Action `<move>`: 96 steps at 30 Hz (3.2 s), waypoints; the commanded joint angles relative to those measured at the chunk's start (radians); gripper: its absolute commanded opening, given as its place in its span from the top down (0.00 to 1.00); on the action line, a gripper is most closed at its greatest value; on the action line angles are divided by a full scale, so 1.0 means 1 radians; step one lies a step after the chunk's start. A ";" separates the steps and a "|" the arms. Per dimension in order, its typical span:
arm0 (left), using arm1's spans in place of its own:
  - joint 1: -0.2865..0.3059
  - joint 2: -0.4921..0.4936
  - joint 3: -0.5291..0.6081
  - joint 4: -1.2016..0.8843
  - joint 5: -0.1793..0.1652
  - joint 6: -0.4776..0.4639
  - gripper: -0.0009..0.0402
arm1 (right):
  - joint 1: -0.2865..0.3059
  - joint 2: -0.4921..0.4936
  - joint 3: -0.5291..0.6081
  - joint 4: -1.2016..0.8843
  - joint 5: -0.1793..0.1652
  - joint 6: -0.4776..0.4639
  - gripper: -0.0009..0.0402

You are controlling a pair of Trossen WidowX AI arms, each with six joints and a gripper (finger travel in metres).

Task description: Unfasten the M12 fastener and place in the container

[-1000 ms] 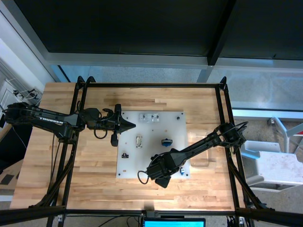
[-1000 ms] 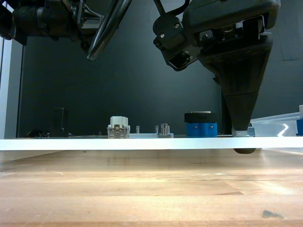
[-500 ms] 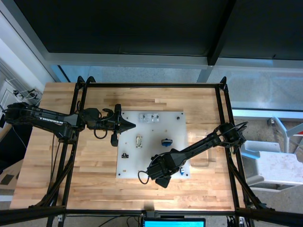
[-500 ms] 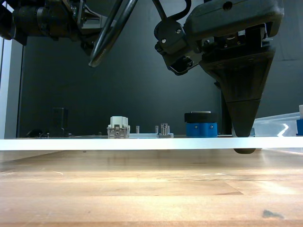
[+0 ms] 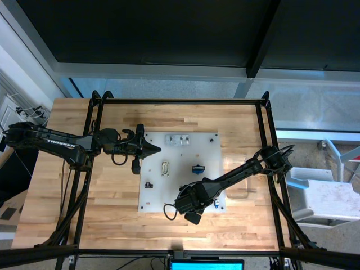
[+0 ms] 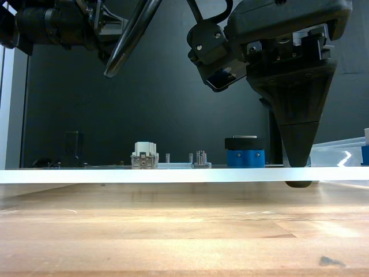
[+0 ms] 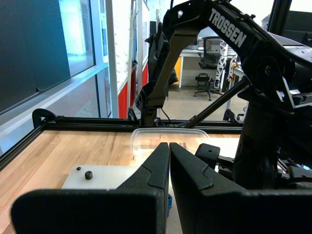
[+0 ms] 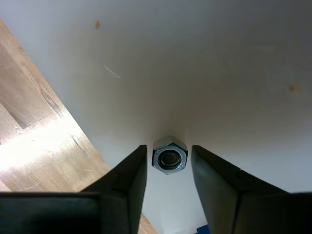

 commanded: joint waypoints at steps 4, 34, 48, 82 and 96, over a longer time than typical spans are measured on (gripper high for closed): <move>0.000 0.000 0.000 0.000 0.000 0.000 0.98 | -0.001 -0.002 -0.001 -0.003 0.003 0.001 0.80; 0.000 0.000 0.000 0.000 0.000 0.000 0.98 | -0.010 -0.002 -0.001 0.017 0.006 -1.220 0.96; 0.000 0.000 0.000 0.000 0.000 0.000 0.98 | -0.014 -0.015 0.000 0.019 0.007 -1.817 0.94; 0.000 0.000 0.000 0.000 0.000 0.000 0.98 | 0.005 -0.127 -0.021 -0.005 0.005 -0.834 0.58; 0.000 0.000 0.000 0.000 0.000 0.000 0.98 | 0.014 -0.138 -0.053 0.066 -0.056 -0.514 0.98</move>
